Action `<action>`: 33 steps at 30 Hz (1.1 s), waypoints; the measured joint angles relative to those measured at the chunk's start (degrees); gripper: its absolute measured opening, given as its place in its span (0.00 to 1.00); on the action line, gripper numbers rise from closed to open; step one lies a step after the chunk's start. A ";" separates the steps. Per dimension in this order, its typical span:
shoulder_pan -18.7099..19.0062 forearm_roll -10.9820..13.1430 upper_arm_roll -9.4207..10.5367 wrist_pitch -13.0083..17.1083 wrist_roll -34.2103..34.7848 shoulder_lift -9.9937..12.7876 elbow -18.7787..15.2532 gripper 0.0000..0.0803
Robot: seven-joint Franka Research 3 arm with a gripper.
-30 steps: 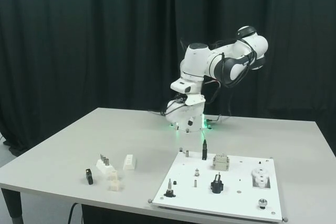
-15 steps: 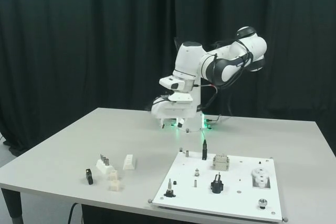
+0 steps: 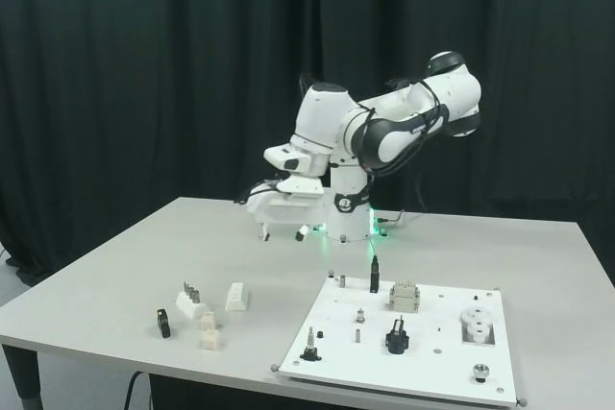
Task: Pick D-SUB.
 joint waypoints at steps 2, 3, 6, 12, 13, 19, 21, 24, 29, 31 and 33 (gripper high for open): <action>-1.76 -0.04 0.65 0.13 -1.04 0.00 1.00 1.00; -2.59 -0.07 0.97 0.14 -1.61 0.01 1.48 1.00; -5.10 -0.24 1.81 0.15 -2.83 0.01 2.96 1.00; -9.47 -0.53 2.93 0.12 -2.14 0.07 5.55 1.00; -10.12 -0.53 3.03 0.09 -1.53 0.07 5.92 1.00; -13.63 -0.38 3.36 -0.09 5.99 0.08 8.08 1.00; -14.68 -0.21 3.44 -0.13 8.90 0.08 8.86 1.00; -16.20 0.27 3.57 -0.15 10.37 0.08 10.08 1.00; -18.99 1.87 3.94 -0.35 10.38 0.09 12.17 1.00; -20.21 2.61 4.15 -0.63 10.78 0.10 12.99 1.00; -21.55 3.50 4.35 -1.22 11.81 0.14 13.86 1.00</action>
